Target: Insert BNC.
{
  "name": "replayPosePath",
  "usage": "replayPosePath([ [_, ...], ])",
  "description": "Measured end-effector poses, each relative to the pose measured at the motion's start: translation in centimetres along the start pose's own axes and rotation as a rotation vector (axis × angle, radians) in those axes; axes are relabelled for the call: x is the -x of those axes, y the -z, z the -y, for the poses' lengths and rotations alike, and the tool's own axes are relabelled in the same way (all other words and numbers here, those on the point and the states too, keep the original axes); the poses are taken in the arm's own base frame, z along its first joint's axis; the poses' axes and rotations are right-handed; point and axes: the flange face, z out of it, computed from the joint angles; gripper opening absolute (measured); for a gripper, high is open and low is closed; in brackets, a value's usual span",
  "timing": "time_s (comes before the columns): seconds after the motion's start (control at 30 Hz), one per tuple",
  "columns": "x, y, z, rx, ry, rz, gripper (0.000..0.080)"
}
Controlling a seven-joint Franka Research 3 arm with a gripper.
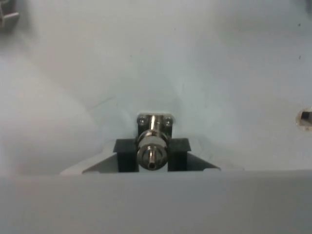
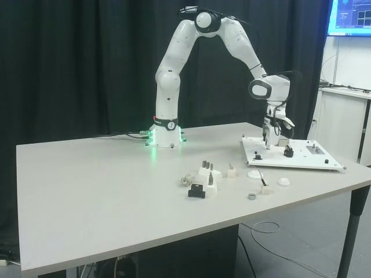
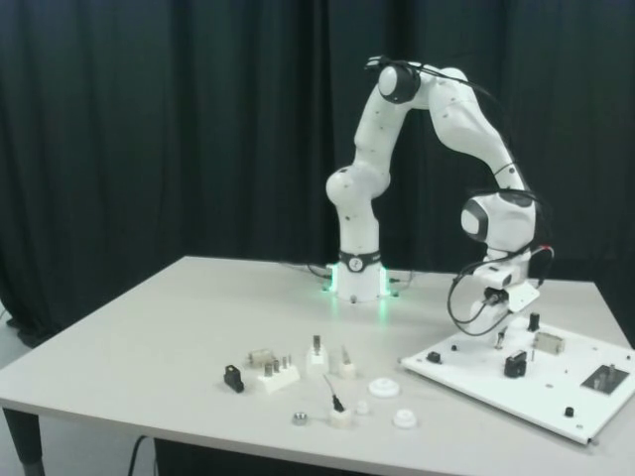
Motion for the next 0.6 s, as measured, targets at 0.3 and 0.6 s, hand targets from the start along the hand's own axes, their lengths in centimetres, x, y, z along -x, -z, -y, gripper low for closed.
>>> replayPosePath([
  [0.3, 0.00, -0.13, 0.12, 0.011, 0.076, -0.002, 0.0125],
  [0.6, -0.02, -0.26, 0.16, 0.014, 0.088, -0.002, 0.0125],
])
